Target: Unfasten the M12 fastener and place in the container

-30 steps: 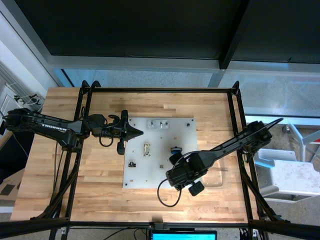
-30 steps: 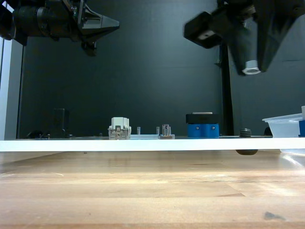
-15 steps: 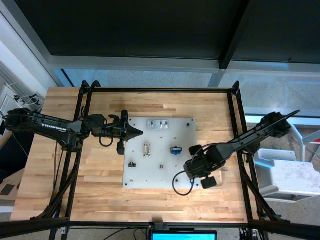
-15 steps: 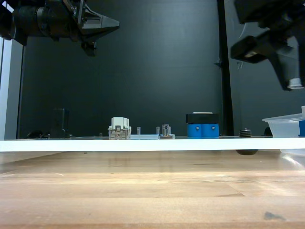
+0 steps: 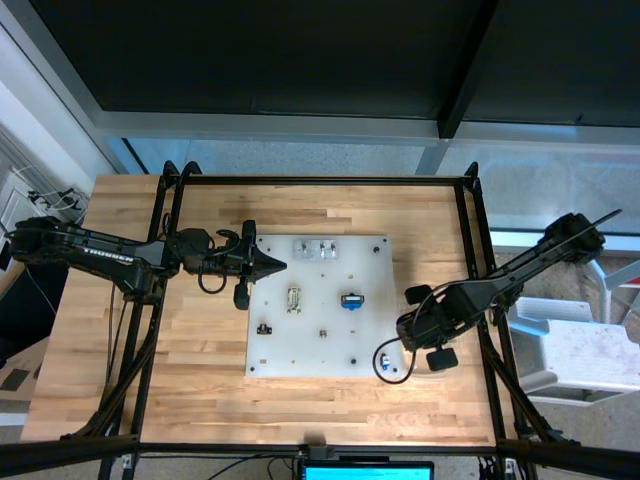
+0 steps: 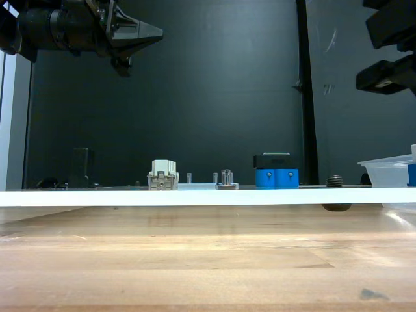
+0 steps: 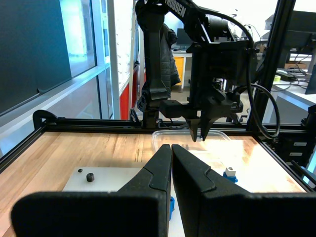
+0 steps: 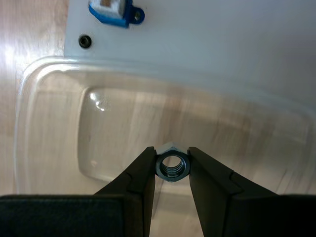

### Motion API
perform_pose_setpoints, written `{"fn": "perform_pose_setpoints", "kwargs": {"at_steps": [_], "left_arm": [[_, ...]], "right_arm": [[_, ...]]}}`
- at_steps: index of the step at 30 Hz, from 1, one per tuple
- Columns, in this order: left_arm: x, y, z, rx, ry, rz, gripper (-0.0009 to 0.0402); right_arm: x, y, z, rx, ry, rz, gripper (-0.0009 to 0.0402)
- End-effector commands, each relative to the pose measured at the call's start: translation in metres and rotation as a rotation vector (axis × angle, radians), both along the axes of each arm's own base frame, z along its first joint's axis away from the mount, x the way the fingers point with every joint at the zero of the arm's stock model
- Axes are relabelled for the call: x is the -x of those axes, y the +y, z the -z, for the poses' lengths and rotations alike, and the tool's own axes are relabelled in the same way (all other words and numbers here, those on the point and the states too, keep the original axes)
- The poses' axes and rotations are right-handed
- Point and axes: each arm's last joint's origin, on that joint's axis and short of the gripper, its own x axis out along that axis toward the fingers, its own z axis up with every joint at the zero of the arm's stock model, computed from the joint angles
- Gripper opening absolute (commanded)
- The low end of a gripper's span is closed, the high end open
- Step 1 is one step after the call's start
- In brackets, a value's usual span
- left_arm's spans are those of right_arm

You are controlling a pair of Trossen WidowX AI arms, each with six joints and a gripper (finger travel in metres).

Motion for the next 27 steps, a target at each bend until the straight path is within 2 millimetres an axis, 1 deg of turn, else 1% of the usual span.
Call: {"fn": "perform_pose_setpoints", "kwargs": {"at_steps": [1,8,11,13,22,27], "left_arm": [[-0.0001,0.0,0.0001,0.0,0.0,0.0,0.0],[-0.0001,0.0001,0.0001,0.0,0.0,0.0,0.0],[-0.0001,0.0001,0.0,0.0,0.0,0.0,0.0],[-0.0001,0.0,0.0,0.0,0.0,0.0,0.0],[-0.0001,0.0,0.0001,0.0,0.0,0.0,0.0],[-0.0001,0.0001,0.0,0.0,0.0,0.0,0.0]], "right_arm": [[0.0048,-0.0021,-0.0002,0.0,-0.001,0.001,0.0004],[0.0091,-0.0032,0.0027,-0.011,0.016,0.012,0.0005],[0.0098,-0.0029,0.0038,-0.026,0.03,0.007,0.0016],[0.0098,-0.0029,0.0038,-0.026,0.03,0.009,0.0035],[0.0097,-0.003,0.0038,-0.025,0.029,0.01,0.0143],[0.0097,-0.003,0.0038,-0.025,0.029,0.007,0.0186]]}}
